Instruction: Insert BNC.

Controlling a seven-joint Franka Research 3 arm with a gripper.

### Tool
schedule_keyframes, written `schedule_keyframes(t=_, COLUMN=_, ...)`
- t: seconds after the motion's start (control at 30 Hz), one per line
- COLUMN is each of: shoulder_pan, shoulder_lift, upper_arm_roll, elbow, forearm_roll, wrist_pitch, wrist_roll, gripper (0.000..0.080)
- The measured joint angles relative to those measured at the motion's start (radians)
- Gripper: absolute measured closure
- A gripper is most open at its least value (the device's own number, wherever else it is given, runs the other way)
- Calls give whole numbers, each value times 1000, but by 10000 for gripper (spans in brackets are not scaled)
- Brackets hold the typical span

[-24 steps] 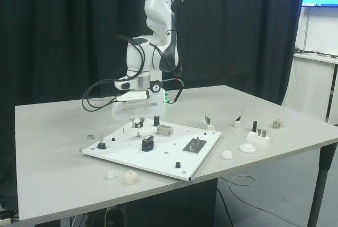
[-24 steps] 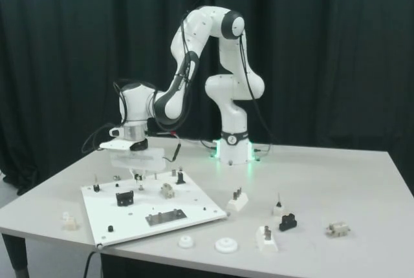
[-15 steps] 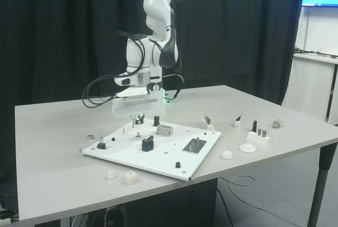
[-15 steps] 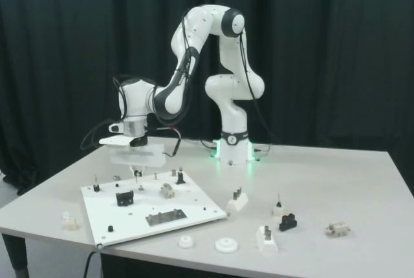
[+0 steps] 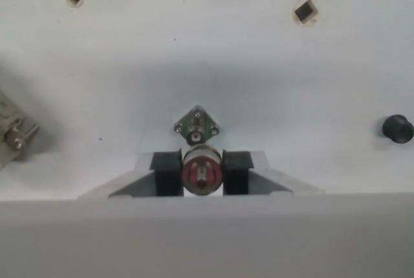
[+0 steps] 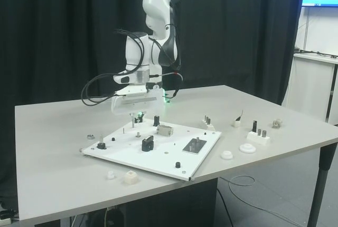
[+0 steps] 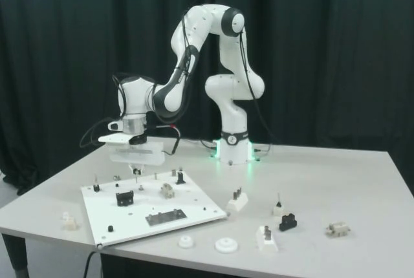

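In the wrist view my gripper (image 5: 202,173) is shut on the BNC plug (image 5: 202,169), a round metal connector held between the two black fingers (image 5: 166,173). Just beyond the plug, the BNC socket (image 5: 196,129) sits on a small green plate on the white board (image 5: 207,64); plug and socket are apart. In the first room view the gripper (image 6: 138,116) hangs above the rear left part of the white board (image 6: 158,155). The second room view shows the gripper (image 7: 136,169) a short way above the board (image 7: 194,216).
On the board near the socket are a black knob (image 5: 397,128), a metal connector (image 5: 16,132) and a square hole (image 5: 305,11). Loose white holders (image 6: 257,136), white rings (image 6: 246,147) and a white cube (image 6: 130,177) lie on the grey table (image 6: 53,132).
The arm has lifted the gripper straight up from just over the board, and it now hangs higher above the socket.
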Motion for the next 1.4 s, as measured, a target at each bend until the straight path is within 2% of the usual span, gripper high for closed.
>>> schedule_keyframes(t=0.47, shoulder_pan=0, shoulder_lift=-2, upper_arm_roll=-2, elbow=2, forearm_roll=-14, wrist_pitch=4, wrist_roll=-13, gripper=675)
schedule_keyframes(t=0.93, shoulder_pan=2, shoulder_lift=-3, upper_arm_roll=0, elbow=-5, forearm_roll=-13, wrist_pitch=45, wrist_roll=-43, gripper=675)
schedule_keyframes(t=1.17, shoulder_pan=2, shoulder_lift=-1, upper_arm_roll=0, elbow=-25, forearm_roll=22, wrist_pitch=78, wrist_roll=-19, gripper=675)
schedule_keyframes(t=1.4, shoulder_pan=2, shoulder_lift=0, upper_arm_roll=5, elbow=-60, forearm_roll=52, wrist_pitch=142, wrist_roll=-20, gripper=675)
